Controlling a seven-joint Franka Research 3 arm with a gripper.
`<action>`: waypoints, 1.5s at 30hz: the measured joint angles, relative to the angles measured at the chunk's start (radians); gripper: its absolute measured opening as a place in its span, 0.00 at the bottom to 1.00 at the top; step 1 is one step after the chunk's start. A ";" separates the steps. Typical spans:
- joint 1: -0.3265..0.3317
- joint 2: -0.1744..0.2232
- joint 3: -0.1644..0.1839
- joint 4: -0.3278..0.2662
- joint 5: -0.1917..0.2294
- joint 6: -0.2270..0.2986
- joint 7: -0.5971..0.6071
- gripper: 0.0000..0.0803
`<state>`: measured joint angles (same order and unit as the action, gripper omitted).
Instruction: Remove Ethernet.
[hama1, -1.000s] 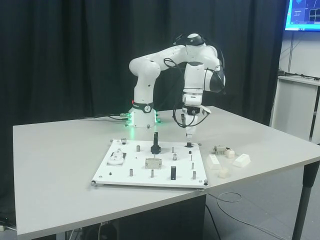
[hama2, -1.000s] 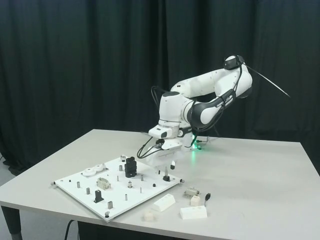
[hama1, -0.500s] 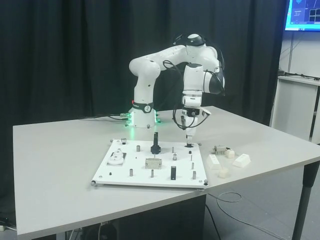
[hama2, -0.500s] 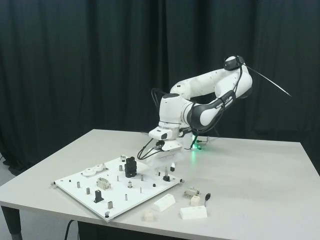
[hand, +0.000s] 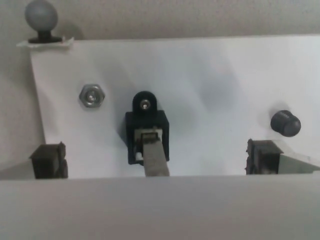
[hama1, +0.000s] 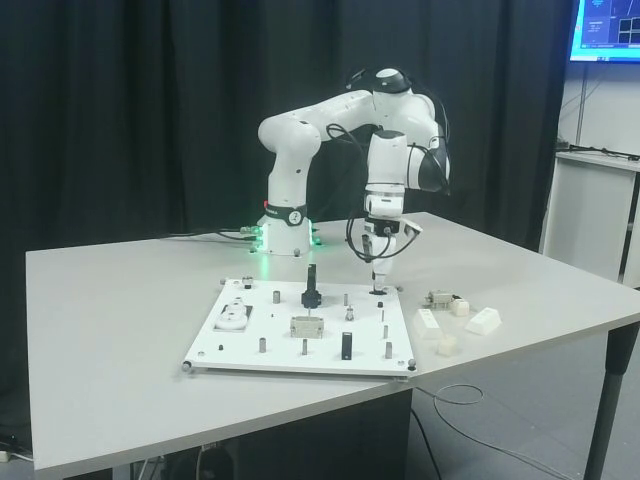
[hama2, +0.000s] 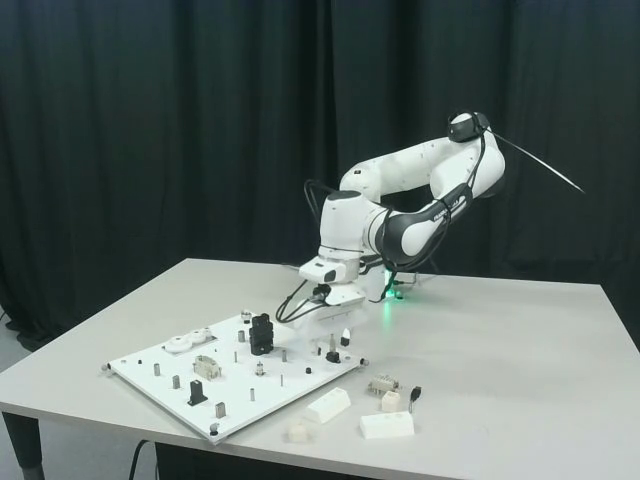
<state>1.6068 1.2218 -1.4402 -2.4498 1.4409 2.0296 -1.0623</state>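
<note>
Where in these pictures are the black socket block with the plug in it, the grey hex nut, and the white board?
Black socket block (hand: 147, 136): wrist view, its top face.
Grey hex nut (hand: 92, 95): wrist view, its middle.
White board (hama1: 240, 348): first room view, a bare near part.

The Ethernet plug (hand: 152, 156) is a narrow grey bar, seen in the wrist view at lower centre of the frame. Its tip sits in the mouth of a black socket (hand: 146, 131), a small block with a rounded tab and a screw at its top, fixed on the white board (hand: 215, 85). In the first room view the socket (hama1: 377, 290) shows as a dark spot right of centre, at the board's far right edge. In the second room view it (hama2: 332, 354) lies near centre frame.
</note>
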 joint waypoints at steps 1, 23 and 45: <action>0.000 0.000 0.001 0.000 0.000 0.000 0.000 1.00; 0.000 0.000 0.010 0.005 0.013 0.001 -0.015 1.00; 0.000 -0.001 0.005 -0.001 0.021 -0.005 -0.010 0.27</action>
<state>1.6071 1.2209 -1.4350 -2.4509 1.4615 2.0251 -1.0722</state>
